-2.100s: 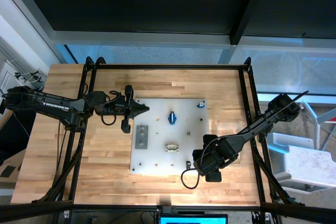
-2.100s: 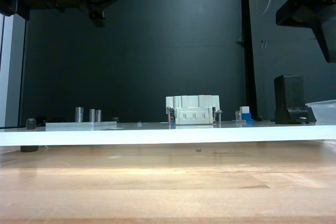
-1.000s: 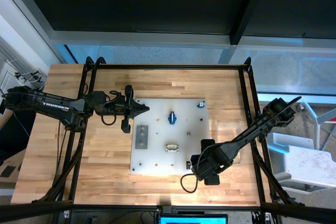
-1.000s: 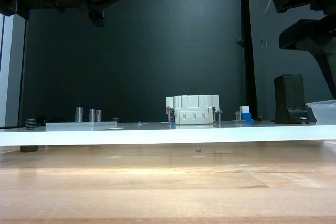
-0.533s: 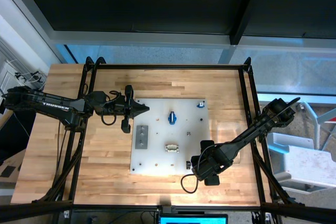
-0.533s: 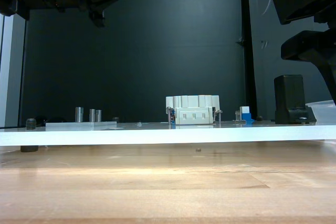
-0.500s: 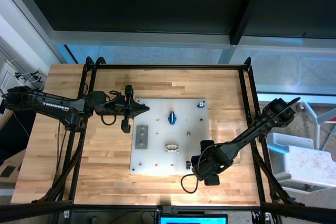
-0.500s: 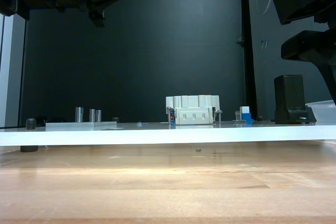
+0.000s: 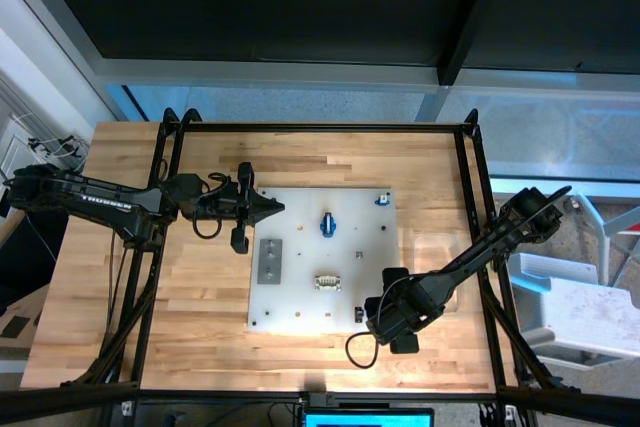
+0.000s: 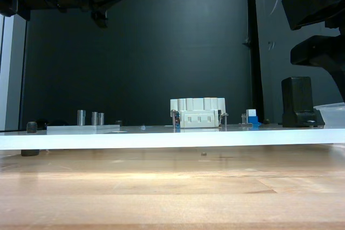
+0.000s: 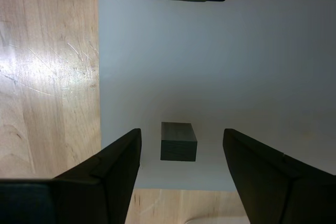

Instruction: Pick the 16mm bar from the taskboard and place it in the container

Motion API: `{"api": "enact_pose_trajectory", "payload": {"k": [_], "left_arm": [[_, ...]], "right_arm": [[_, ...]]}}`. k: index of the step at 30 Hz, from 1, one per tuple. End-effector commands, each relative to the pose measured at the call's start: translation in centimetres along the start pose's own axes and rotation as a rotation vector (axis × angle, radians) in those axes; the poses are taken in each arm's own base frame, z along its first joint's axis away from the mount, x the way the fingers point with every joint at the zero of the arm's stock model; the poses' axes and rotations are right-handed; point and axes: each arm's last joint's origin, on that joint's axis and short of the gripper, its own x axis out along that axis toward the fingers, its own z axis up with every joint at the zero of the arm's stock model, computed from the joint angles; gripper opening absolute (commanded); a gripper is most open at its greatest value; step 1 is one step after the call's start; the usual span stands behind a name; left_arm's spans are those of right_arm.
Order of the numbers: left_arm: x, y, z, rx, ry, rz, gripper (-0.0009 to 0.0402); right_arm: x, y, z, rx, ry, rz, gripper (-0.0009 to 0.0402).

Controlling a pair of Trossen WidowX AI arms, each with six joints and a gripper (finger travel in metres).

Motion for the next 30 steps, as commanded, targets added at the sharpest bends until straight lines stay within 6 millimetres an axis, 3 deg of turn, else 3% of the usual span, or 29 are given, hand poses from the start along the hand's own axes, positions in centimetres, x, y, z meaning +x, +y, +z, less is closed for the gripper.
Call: {"api": "enact_pose_trajectory", "payload": {"k": [1, 18, 30], "left_arm": [[0.01, 0.0, 0.0, 0.0, 0.0, 0.0, 0.0], [0.01, 0.01, 0.0, 0.0, 0.0, 0.0, 0.0], [0.01, 0.01, 0.0, 0.0, 0.0, 0.0, 0.0]], "right_arm": [[-0.03, 0.08, 0.02, 0.0, -0.006, 0.004, 0.0187], [-0.05, 0.19, 0.05, -0.002, -0.013, 0.009, 0.0077], [-0.05, 0.23, 0.08, -0.002, -0.017, 0.012, 0.0025]]}}
